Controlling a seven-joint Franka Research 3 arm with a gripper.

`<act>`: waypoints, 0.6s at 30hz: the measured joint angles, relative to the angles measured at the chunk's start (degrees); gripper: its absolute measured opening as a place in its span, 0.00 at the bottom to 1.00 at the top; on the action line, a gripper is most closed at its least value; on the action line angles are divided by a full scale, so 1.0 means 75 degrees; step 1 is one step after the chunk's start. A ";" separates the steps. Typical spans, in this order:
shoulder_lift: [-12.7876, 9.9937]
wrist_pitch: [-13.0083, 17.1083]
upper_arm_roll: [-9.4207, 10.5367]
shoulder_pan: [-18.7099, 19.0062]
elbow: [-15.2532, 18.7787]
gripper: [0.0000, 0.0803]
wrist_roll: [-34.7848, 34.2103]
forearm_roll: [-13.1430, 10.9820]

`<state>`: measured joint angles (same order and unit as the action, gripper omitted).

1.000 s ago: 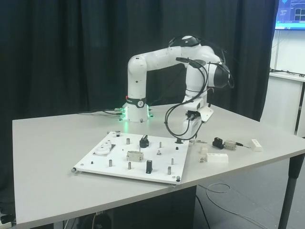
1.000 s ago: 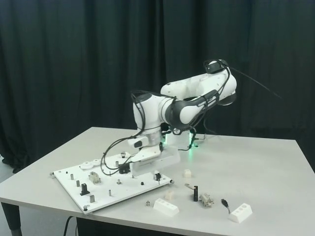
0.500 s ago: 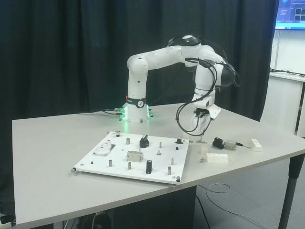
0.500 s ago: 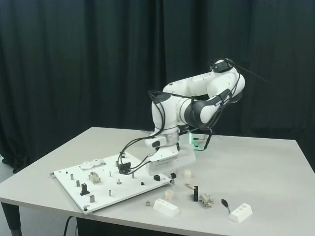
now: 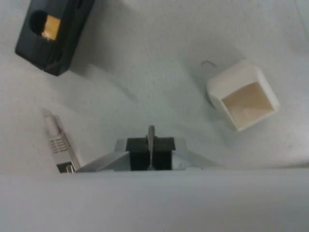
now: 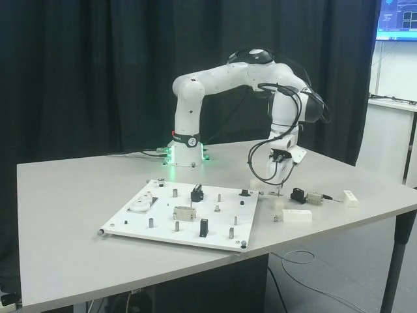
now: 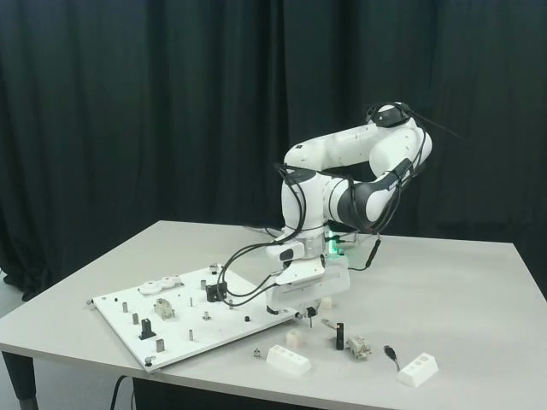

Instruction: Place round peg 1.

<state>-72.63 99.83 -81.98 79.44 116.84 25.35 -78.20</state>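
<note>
End effector [image 5: 151, 145] clenched on a thin grey metal round peg [image 5: 151, 134], now moved off the flat white board [image 6: 163, 218] above the smooth grey counter [image 6: 71, 195].

Room views: even, diffuse overhead lighting; the grey table [image 6: 78, 195] is bright against the black curtain [image 6: 98, 72], with soft, short shadows. A green glow marks the arm's base [image 6: 184, 156]. A lit screen [image 6: 396, 19] shines at 1 o'clock. Wrist view: soft focus throughout; the black block [image 5: 53, 34] at 10 o'clock casts a faint shadow.
</note>
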 joint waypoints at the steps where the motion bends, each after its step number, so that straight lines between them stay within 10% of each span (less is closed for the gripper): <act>1: 0.0008 0.0031 0.0021 0.0021 0.0013 0.02 0.0000 -0.0002; 14: 0.0057 0.0143 0.0082 0.0145 0.0038 0.10 -0.0064 -0.0012; 15: 0.0062 0.0144 0.0082 0.0150 0.0038 0.85 -0.0064 -0.0012; 18: 0.0072 0.0152 0.0078 0.0166 0.0038 0.85 -0.0064 -0.0012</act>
<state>-72.09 100.97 -81.39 80.68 117.12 24.87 -78.28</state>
